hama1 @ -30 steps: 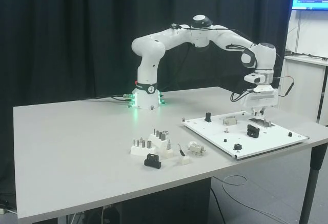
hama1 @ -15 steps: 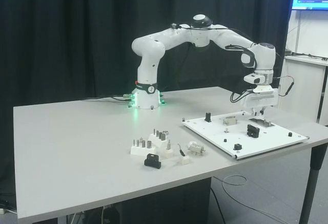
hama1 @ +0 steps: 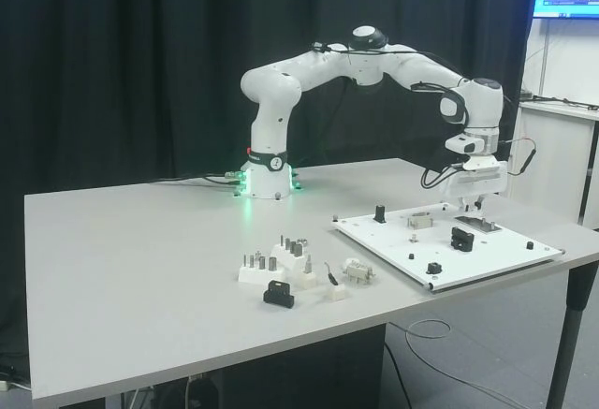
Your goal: Insert large gear.
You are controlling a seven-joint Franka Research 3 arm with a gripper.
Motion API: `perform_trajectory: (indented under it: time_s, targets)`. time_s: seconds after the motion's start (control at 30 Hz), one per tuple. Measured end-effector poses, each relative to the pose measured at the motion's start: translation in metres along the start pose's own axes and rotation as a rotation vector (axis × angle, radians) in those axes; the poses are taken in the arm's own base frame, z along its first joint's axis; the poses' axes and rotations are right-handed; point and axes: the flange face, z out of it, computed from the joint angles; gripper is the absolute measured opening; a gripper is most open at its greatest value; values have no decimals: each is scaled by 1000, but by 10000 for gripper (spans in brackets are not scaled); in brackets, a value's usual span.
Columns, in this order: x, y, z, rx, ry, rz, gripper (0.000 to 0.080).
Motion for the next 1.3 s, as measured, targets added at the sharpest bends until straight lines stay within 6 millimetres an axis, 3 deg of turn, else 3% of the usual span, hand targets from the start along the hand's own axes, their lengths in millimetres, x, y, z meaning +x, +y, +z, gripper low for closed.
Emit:
perform_trajectory:
  time_s: [0.77,0.8,0.97,1.0,1.3]
  targets:
    - [0,0,0,-1,5,-20,329]
    - [0,0,-1,-2,5,-21,556]
    - [1,-1,-2,-1,8,-21,556]
    - [1,-1,-3,0,9,-20,738]
    - [7,1,-12,-9,26,-19,738]
